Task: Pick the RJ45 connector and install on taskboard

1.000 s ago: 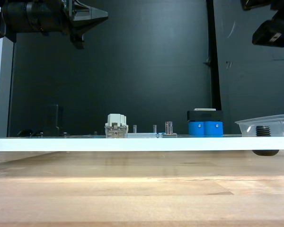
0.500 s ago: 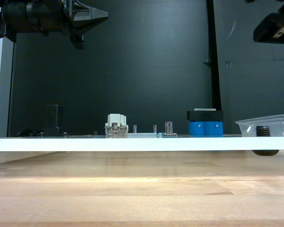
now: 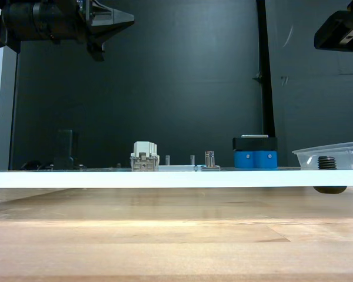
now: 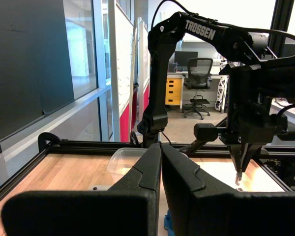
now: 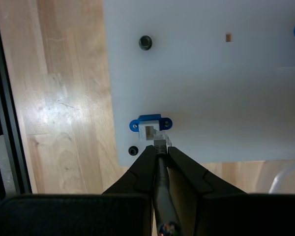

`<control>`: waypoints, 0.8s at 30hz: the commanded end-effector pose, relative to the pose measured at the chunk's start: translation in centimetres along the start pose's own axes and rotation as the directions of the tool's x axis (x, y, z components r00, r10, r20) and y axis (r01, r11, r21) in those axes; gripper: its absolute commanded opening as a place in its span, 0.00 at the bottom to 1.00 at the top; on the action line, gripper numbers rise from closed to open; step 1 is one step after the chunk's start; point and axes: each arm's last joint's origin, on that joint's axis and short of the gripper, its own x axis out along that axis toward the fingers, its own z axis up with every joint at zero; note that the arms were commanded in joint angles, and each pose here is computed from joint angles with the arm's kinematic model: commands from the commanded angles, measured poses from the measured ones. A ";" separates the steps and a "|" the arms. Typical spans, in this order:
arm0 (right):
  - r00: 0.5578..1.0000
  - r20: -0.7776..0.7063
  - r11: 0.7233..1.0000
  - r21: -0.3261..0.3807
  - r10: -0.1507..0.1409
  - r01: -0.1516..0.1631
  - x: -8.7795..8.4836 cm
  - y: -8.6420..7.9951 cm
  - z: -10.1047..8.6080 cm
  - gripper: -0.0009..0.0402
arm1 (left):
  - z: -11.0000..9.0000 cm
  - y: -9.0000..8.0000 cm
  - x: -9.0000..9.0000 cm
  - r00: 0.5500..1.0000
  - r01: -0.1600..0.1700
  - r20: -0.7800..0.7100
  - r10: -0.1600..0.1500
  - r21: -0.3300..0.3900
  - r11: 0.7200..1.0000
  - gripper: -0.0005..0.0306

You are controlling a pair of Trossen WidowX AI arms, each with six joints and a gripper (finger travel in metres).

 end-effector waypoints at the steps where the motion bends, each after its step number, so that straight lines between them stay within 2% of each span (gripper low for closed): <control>1: 1.000 -0.013 1.000 0.001 0.010 -0.010 0.3 0.2 0.2 0.02 | 0.0 0.0 0.0 1.000 0.000 0.000 0.000 0.000 1.000 0.02; 19: 1.000 -0.021 1.000 -0.009 0.012 -0.013 1.4 0.6 0.5 0.02 | 0.0 0.0 0.0 1.000 0.000 0.000 0.000 0.000 1.000 0.02; 24: 0.999 -0.033 1.000 -0.009 0.002 -0.002 1.3 0.5 0.4 0.02 | 0.0 0.0 0.0 1.000 0.000 0.000 0.000 0.000 1.000 0.02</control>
